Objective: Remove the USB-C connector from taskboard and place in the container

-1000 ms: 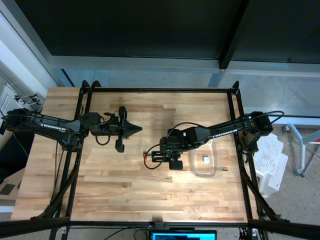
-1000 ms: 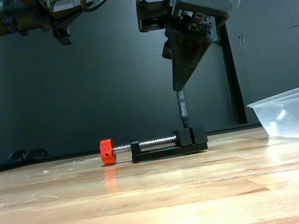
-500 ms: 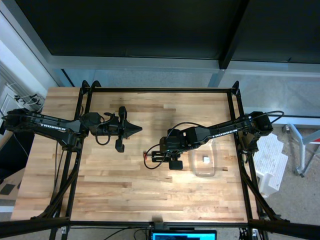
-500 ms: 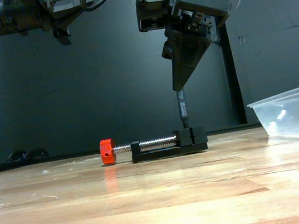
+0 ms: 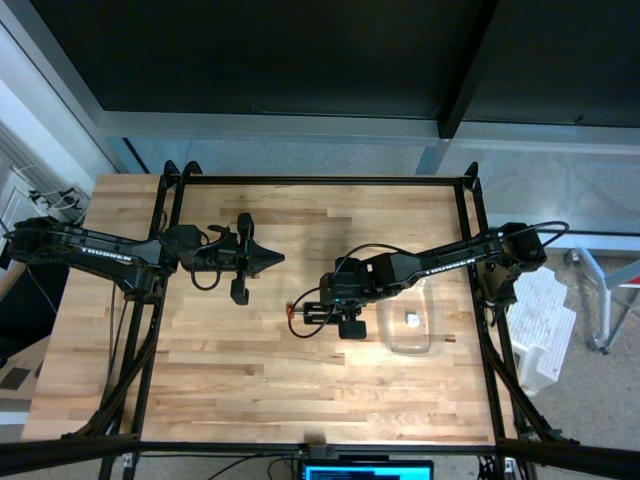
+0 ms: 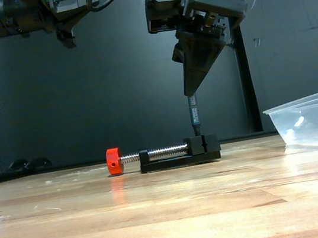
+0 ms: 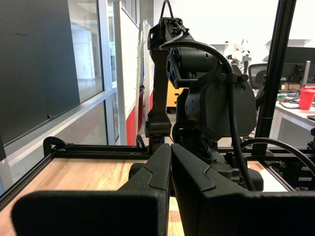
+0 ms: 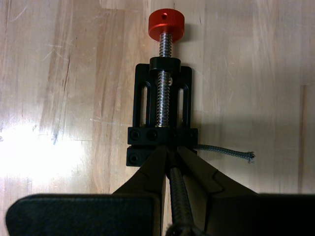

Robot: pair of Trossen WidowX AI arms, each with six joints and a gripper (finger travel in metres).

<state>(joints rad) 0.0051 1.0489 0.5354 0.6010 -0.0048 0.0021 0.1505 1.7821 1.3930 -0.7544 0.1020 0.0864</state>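
left gripper point(image 5: 268, 259) point(image 7: 171, 147): hung high above the table point(image 5: 230, 390), left of centre, well apart from everything else; fingers pressed flat together, gripping nothing.
room at left: bare wood from the table's left edge up to the knob.
taskboard point(image 6: 179, 152): lay flat near the table's centre, red-orange knob point(image 6: 114, 161) toward the left edge; open wood from its near side to the near edge.
right gripper point(image 6: 190, 94): pointed straight down over the taskboard's right end, fingers nipped on the top of the USB-C connector point(image 6: 194, 117).
room at right: only a narrow strip of wood between taskboard and container point(image 6: 311, 115), set toward the right edge.
count: two grippers, one taskboard, one knob, one USB-C connector, one container, one white cube point(image 5: 411, 319) inside it, one grey cord point(image 8: 226, 151) just beside the taskboard.
look of USB-C connector: slender, black, upright; lower end met the taskboard's top; seated or free, could not be told.
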